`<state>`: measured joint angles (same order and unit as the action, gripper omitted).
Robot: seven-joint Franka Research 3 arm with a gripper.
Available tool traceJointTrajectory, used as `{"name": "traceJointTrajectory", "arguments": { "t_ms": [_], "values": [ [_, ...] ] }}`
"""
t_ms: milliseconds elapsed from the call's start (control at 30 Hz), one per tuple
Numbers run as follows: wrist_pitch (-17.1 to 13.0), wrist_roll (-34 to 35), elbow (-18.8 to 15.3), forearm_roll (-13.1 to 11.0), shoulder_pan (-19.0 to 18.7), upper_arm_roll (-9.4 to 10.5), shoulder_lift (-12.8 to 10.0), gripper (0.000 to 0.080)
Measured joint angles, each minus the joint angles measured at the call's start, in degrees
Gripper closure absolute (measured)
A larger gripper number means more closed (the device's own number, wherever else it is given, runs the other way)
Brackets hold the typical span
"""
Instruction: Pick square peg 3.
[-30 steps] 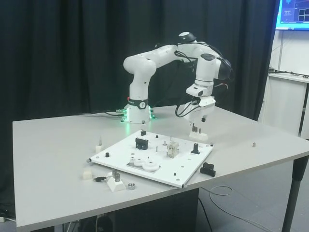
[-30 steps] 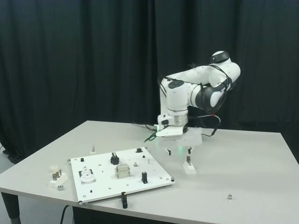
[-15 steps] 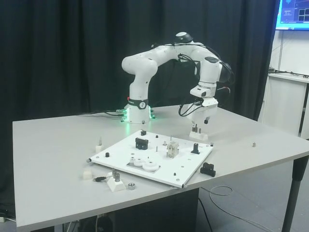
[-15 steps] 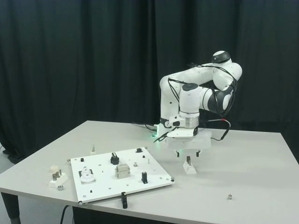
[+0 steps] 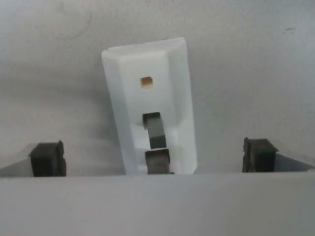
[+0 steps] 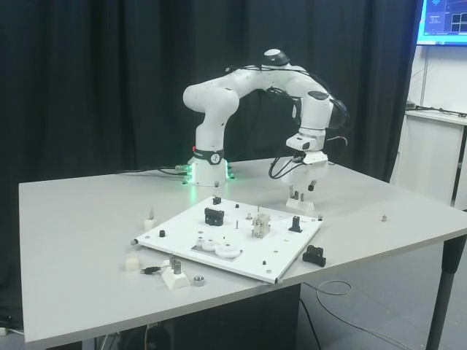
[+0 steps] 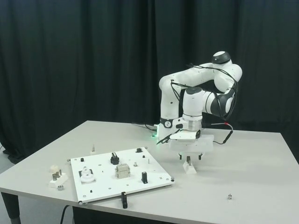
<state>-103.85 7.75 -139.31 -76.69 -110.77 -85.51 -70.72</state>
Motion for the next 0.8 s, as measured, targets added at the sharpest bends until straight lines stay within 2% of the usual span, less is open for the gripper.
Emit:
{"name": "traceJointTrajectory", "arguments": {
  "t_ms": [800],
  "values": [
    [-2.84, 0.0, -0.88, -3.02, -0.03, 3.28, 0.02, 0.0003]
  ]
}}
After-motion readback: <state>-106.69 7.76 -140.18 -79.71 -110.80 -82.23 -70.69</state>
